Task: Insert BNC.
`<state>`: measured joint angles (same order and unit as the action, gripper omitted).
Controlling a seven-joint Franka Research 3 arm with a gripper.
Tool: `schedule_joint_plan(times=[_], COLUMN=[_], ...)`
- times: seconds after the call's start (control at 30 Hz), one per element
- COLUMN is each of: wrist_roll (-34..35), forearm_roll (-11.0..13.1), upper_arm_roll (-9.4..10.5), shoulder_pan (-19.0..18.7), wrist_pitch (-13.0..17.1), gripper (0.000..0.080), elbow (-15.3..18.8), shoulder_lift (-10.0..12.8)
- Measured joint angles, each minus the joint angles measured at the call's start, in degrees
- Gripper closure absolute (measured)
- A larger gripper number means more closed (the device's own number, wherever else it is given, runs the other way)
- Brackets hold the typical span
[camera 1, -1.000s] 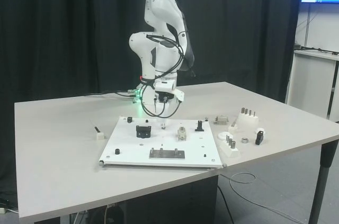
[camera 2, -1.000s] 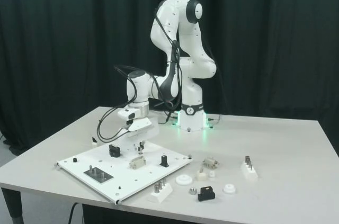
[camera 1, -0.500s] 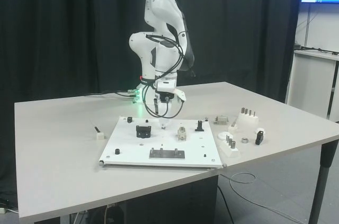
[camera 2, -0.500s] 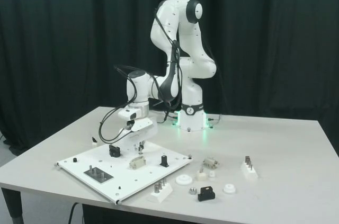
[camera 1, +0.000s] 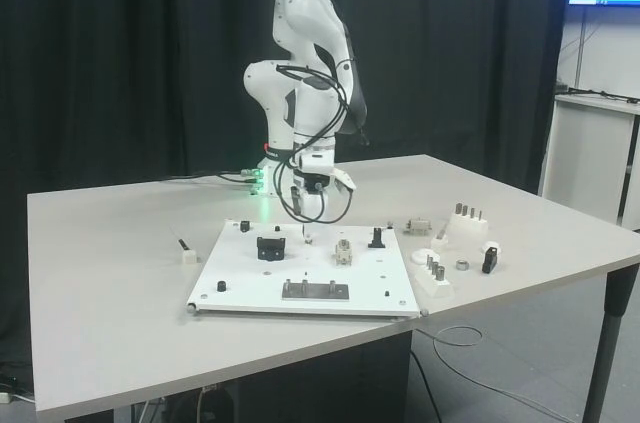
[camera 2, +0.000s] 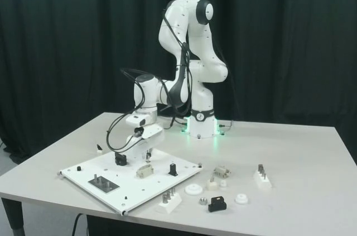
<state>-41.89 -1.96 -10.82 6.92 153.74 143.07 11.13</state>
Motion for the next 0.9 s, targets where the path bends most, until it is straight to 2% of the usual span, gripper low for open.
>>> schedule_joint_plan(times=[0.9], wrist_roll=[-8.56], forearm_roll=[-1.09], upper_arm_roll=[0.00], shoulder_pan=[-0.04], wrist_pitch=[2.14], gripper=[0.0678], elbow=[1.05], shoulder_lift=[-0.32])
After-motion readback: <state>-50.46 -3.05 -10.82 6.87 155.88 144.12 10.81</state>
